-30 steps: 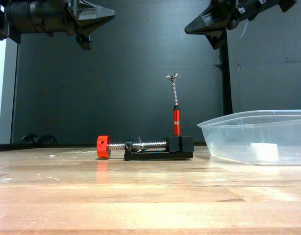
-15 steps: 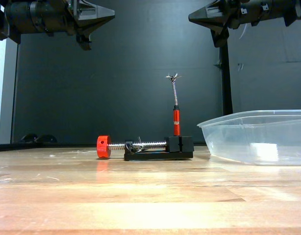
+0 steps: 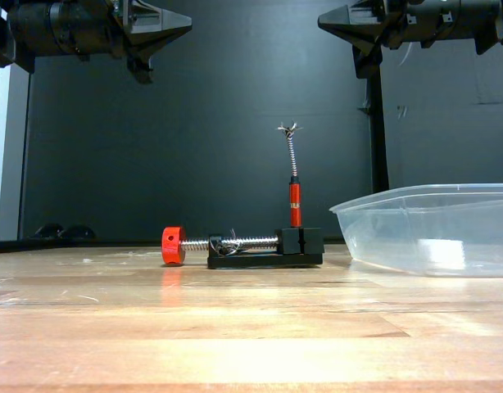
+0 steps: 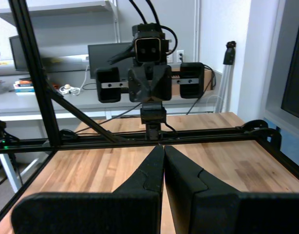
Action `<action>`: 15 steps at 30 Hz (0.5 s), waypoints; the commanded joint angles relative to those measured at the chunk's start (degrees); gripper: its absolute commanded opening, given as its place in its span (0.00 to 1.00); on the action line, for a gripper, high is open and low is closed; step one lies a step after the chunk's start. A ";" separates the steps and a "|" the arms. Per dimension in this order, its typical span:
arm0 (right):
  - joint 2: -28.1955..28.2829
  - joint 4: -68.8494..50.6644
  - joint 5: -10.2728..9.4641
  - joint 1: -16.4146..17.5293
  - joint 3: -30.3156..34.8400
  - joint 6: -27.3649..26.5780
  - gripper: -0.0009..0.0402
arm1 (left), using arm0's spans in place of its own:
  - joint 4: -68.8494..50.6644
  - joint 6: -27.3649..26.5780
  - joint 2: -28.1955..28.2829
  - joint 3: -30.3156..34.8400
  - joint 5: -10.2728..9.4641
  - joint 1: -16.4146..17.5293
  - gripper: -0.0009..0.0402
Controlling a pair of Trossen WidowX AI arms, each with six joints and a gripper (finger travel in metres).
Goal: Pick the RCA connector and install on taskboard
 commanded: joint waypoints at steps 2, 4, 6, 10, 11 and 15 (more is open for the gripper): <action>0.02 0.07 0.22 0.00 0.04 0.07 0.02 | 0.00 0.00 0.02 0.02 0.00 0.00 0.02; 0.02 0.04 0.44 -0.02 0.04 -0.04 0.02 | 0.00 0.00 0.02 0.02 0.00 0.00 0.02; 0.11 0.04 0.76 -0.02 0.04 -0.52 0.02 | 0.00 0.00 0.02 0.02 0.00 0.02 0.02; 0.11 0.00 0.83 -0.02 0.04 -0.92 0.02 | 0.00 0.02 0.02 0.02 0.00 0.00 0.02; 0.11 0.00 1.01 -0.02 0.04 -0.90 0.02 | 0.00 0.02 0.02 0.02 0.00 0.00 0.02; 0.11 -0.33 2.23 -0.04 0.04 -0.92 0.02 | 0.00 0.02 0.02 0.02 0.00 0.00 0.02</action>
